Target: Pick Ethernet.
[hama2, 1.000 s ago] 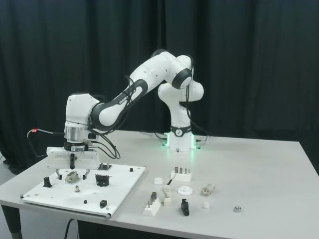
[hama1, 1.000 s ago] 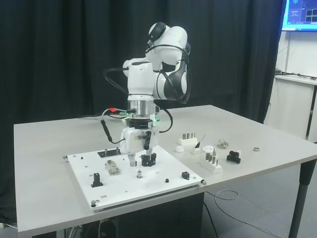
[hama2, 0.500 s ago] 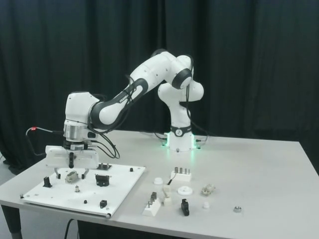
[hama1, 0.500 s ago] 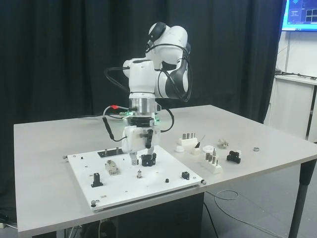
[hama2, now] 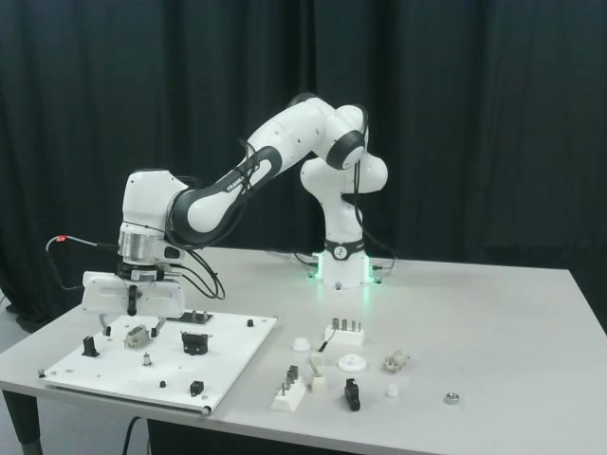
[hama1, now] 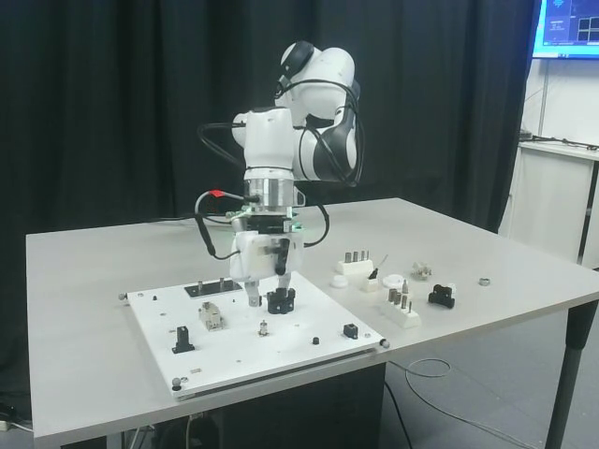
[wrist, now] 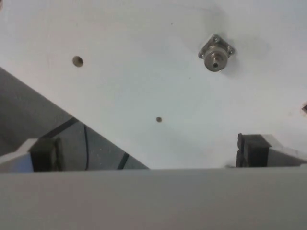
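Note:
A small grey metal socket block [hama1: 212, 316] [hama2: 136, 334], which may be the Ethernet part, stands on the white board [hama1: 281, 351] [hama2: 223, 365]. My gripper [hama1: 267, 273] [hama2: 130, 325] hangs a little above the board, beside that block and apart from it. It is open, with nothing between the fingers. The wrist view shows both black fingertips [wrist: 252, 149] spread wide around my gripper [wrist: 148, 151], over bare board near its edge. The socket block is not in the wrist view.
On the board are a black clamp [hama1: 280, 301], a black post [hama1: 182, 339], a small black cube [hama1: 350, 330] and a round metal connector with a flange [wrist: 216, 52] [hama1: 264, 327]. White holders with pins [hama1: 356, 267] [hama1: 402, 307] and small loose parts lie on the grey table [hama1: 487, 257].
The gripper has risen a little above the board, still open and holding nothing. The parts on the board and the table have not moved.

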Available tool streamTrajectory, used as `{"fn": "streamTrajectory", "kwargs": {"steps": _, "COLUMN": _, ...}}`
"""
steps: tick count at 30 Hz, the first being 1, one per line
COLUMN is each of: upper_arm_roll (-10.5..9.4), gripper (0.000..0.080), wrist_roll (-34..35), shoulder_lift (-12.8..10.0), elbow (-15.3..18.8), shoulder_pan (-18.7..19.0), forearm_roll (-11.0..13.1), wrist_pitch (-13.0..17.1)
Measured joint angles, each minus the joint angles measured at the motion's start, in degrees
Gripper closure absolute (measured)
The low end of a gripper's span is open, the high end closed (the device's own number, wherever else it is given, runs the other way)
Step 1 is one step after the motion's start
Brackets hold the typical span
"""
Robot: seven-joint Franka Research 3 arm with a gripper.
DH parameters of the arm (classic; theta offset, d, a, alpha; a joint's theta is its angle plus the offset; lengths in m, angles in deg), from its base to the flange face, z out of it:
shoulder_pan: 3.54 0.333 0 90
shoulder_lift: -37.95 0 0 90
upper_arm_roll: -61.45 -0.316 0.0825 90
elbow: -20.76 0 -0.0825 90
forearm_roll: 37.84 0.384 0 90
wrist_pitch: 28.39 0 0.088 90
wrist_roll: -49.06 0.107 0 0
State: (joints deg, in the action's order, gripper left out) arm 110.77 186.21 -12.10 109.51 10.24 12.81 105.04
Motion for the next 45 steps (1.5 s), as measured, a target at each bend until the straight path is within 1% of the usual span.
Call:
{"fn": "streamTrajectory", "kwargs": {"steps": 12, "upper_arm_roll": 0.44, "gripper": 0.0003, "wrist_roll": 0.0, "shoulder_lift": 0.0, "elbow": -0.7, "shoulder_pan": 0.0, "forearm_roll": 0.0, "wrist_pitch": -0.4}}
{"fn": "streamTrajectory", "kwargs": {"steps": 28, "upper_arm_roll": 0.82, "gripper": 0.0003, "wrist_roll": 0.3, "shoulder_lift": 0.4, "elbow": -1.7, "shoulder_pan": 0.2, "forearm_roll": 0.0, "wrist_pitch": -1.6}}
{"fn": "streamTrajectory", "kwargs": {"steps": 37, "upper_arm_roll": 1.63, "gripper": 0.0003, "wrist_roll": 0.6, "shoulder_lift": 0.5, "elbow": -2.5, "shoulder_pan": 1.3, "forearm_roll": 0.0, "wrist_pitch": -4.2}}
{"fn": "streamTrajectory", "kwargs": {"steps": 45, "upper_arm_roll": 3.23, "gripper": 0.0003, "wrist_roll": 0.6, "shoulder_lift": 0.9, "elbow": -2.6, "shoulder_pan": 3.7, "forearm_roll": -0.1, "wrist_pitch": -6.8}}
